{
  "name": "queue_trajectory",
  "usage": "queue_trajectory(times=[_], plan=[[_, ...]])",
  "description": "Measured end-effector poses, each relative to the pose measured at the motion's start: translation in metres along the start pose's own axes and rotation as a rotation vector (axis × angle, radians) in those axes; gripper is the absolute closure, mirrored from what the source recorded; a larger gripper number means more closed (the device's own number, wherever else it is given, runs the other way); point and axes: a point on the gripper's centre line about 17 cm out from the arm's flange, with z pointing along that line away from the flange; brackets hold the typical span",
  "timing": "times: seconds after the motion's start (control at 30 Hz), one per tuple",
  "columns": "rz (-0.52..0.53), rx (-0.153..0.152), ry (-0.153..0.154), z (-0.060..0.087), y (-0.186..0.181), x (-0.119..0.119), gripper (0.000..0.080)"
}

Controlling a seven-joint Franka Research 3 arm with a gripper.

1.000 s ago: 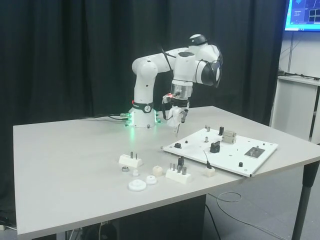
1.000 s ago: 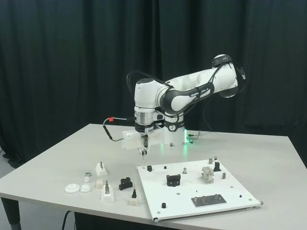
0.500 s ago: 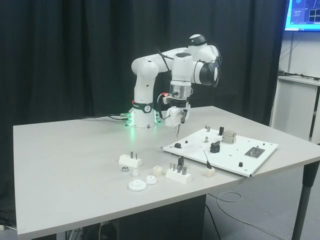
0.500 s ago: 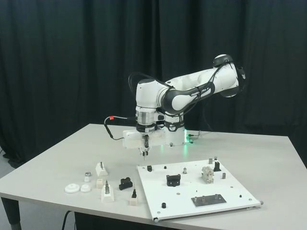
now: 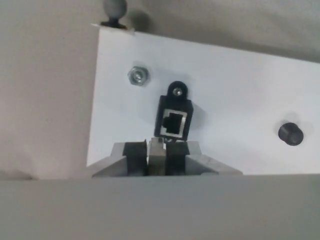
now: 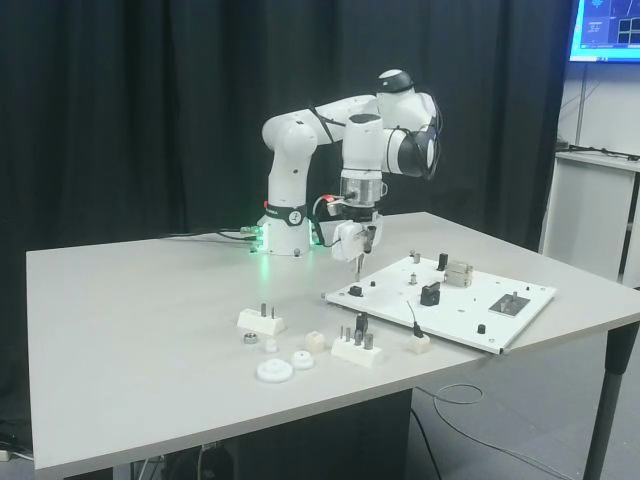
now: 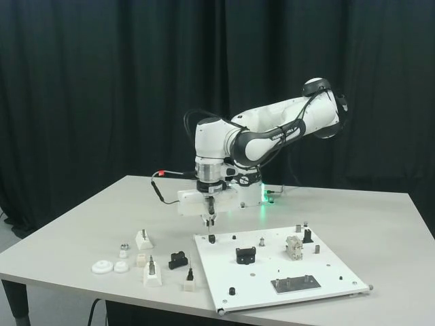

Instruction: Insert Ethernet.

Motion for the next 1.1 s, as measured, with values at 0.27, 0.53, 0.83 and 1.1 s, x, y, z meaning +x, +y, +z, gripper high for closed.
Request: queue_trajectory(times=[0.27,0.53,0.83,1.1], plan=[[-0.002,-0.005,0.004,0.009,0.007,-0.002,0.0727],[0.003,-0.004,0.015,0.014,0.013,0.001,0.0727],[0.014,-0.001,0.018,0.015,0.016,0.005,0.0727],[0.021,-0.001,0.020,0.015,0.016,0.008,0.0727]])
